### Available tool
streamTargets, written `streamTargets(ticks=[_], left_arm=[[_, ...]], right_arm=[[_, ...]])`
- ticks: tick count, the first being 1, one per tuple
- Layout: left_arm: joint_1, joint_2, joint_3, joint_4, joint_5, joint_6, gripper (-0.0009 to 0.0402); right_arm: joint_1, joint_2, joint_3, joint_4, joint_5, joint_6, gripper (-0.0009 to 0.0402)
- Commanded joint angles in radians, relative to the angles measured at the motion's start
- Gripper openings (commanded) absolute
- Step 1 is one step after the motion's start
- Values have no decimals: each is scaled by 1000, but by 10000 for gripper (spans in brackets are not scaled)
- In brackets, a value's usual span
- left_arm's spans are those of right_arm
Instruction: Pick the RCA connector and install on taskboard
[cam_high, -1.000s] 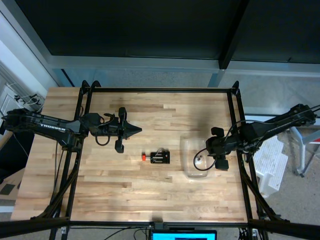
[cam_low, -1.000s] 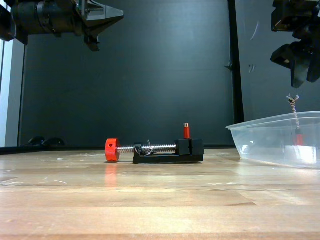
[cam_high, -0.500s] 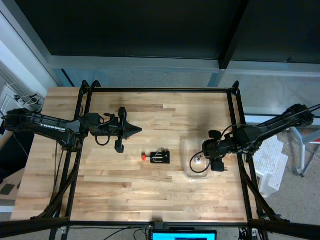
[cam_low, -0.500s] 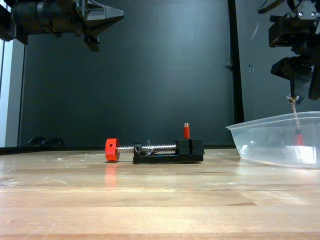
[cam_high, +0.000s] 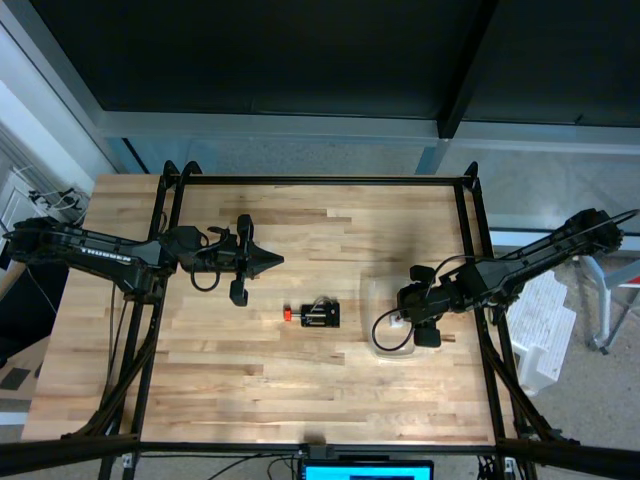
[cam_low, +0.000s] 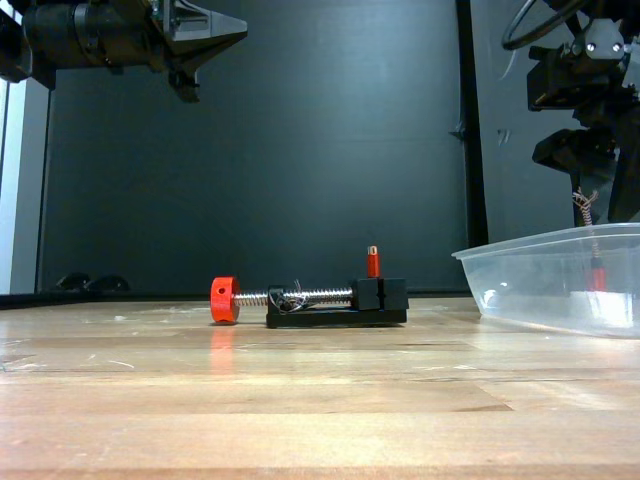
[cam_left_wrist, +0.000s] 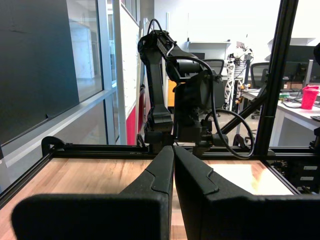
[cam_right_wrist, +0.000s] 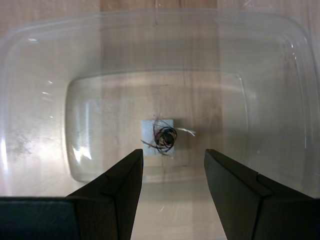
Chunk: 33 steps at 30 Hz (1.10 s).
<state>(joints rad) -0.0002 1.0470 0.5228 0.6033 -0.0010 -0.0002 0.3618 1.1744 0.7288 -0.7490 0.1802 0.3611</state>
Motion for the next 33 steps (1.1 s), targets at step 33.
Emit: streamTargets(ticks=[33], left_arm=[[0, 0, 0, 0, 0, 0, 0]], right_arm=[[5, 98, -95, 216, 12, -2, 169]])
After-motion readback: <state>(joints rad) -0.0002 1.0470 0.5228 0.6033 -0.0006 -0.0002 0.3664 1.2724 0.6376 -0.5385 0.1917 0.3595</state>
